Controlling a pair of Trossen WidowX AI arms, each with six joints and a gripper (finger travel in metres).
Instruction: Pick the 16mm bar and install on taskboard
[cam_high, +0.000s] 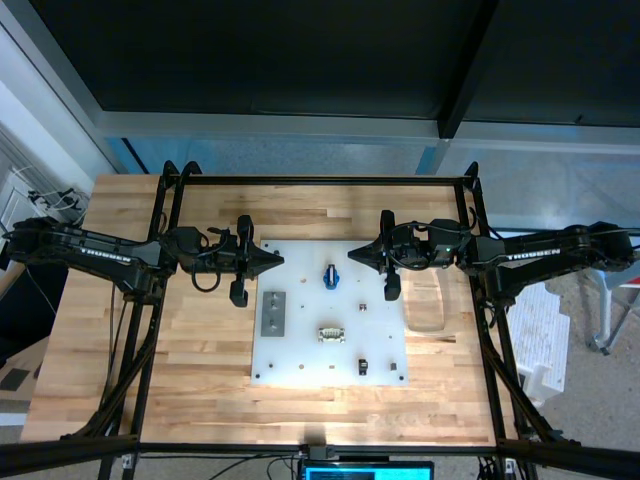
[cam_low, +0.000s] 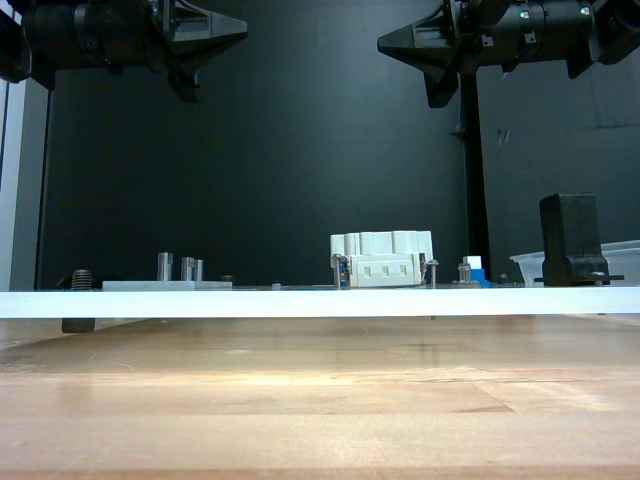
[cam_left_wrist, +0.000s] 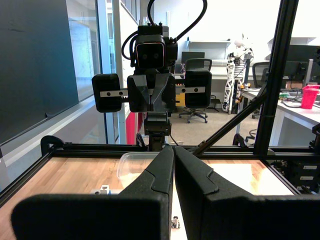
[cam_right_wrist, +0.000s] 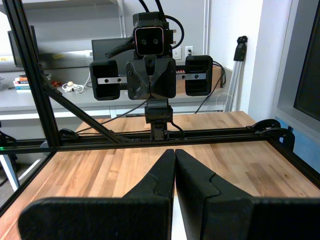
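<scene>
White and square: recorded the taskboard (cam_high: 300, 360) lying flat on the middle of the wooden table (cam_high: 200, 350); noted on it a blue knob (cam_high: 332, 277), a grey two-hole block (cam_high: 273, 312) toward the left side, a silver connector (cam_high: 331, 334) near the middle and a small black clip-like part (cam_high: 364, 366) toward the near edge; found a clear plastic tray (cam_high: 430, 305) just beside the plate's right edge. Found the left gripper (cam_high: 278, 257) high above the plate's far left corner, pointing inward, fingers pressed together with nothing between them; found the right gripper (cam_high: 352, 255) likewise high above the far part of the plate, facing the left one, tips near but apart, fingers closed and empty; confirmed from the low view both poised well clear of the board, level with each other. Spotted a tiny dark stub (cam_high: 362, 297) on the plate just right of the blue knob; could not tell whether to call it the 16mm bar; saw it in neither gripper.
</scene>
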